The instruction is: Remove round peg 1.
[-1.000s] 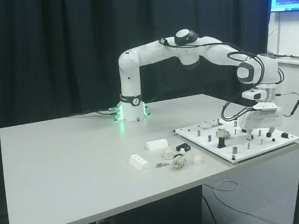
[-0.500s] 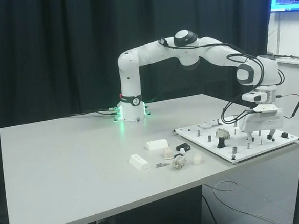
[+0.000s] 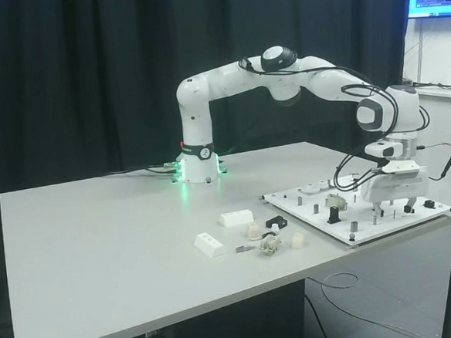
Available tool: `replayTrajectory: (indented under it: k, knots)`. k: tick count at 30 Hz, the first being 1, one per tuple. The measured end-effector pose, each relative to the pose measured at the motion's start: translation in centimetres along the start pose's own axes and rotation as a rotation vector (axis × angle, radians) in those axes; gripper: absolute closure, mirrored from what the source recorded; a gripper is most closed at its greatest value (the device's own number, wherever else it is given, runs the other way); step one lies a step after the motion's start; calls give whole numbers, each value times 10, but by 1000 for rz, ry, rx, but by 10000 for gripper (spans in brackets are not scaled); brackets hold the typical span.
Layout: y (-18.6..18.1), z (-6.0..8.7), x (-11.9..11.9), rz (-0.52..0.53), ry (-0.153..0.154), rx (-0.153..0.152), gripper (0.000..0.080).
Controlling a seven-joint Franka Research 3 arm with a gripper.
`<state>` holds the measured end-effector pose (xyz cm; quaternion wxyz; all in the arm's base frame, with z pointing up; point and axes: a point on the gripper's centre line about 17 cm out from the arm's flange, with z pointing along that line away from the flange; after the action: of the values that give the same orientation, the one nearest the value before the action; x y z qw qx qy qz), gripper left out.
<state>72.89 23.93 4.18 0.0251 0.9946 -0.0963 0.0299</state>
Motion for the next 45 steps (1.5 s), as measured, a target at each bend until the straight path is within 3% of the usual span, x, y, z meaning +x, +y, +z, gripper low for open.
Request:
replayTrajectory:
  k: [9,10,15,16,21,22,27,28,45]
  knots:
    - [0,3,-1,-6,-3,-4,3]
    - [0,3,-1,-7,-3,-4,108]
    - [-1,4,-1,5,-6,-2,108]
    - [-1,4,-1,9,-6,-2,286]
    - [0,5,0,23,-8,0,286]
    - [0,5,0,24,-8,1,532]
    - [-2,5,1,31,-10,10,532]
    - [-3,5,2,33,-10,12,704]
    - [-4,5,2,45,-15,15,704]
